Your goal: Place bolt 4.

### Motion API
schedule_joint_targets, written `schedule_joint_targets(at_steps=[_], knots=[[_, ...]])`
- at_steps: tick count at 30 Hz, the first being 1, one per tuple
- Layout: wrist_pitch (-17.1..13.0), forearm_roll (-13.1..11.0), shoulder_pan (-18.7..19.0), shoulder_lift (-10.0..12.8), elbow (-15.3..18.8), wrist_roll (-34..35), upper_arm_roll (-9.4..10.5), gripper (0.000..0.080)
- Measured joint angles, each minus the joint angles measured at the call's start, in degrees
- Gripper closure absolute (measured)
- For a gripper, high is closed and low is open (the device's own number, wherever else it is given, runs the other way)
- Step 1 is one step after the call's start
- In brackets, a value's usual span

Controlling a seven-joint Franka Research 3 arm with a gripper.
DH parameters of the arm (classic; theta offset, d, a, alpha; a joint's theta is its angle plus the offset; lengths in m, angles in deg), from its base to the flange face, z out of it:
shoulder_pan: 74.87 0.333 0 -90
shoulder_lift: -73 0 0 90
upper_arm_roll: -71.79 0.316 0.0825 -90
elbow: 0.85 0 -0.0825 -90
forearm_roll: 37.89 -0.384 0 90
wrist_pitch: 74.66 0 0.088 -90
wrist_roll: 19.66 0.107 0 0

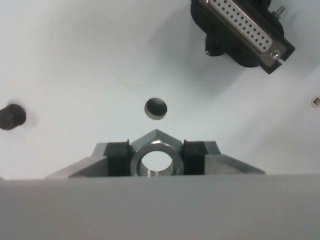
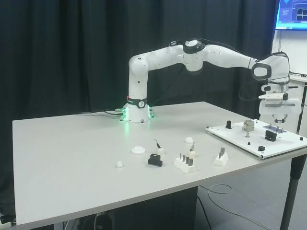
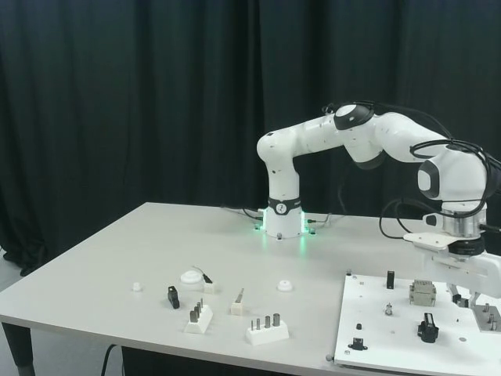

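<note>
Grey metal nut [image 1: 157,159] is sitting clamped between the gripper [image 1: 157,161] fingers, hovering over the white board [image 1: 75,60] near a round hole [image 1: 155,108].

Robotics lab: white arm [image 3: 352,137] bolted to grey table [image 2: 72,143], black curtains [image 3: 117,94] all round, white assembly board [image 3: 383,333], small part holders [image 2: 184,160], wall screen [image 2: 291,12] in corner.

We see a black curtain [image 2: 72,52] covering the whole wall behind a grey table [image 2: 72,153]. A screen [image 2: 291,14] hangs in the upper corner of the first room view. A cable [image 2: 225,201] lies on the floor below the table.
</note>
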Motion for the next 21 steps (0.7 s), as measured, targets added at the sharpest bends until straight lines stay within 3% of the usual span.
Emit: schedule_joint_targets(at_steps=[13, 21], knots=[[2.10, 0.24, -0.07, -0.10, 0.00, -0.40, -2.02, 0.0577], [8.18, 2.87, -0.10, -0.23, 0.00, -2.37, -5.07, 0.0577]])
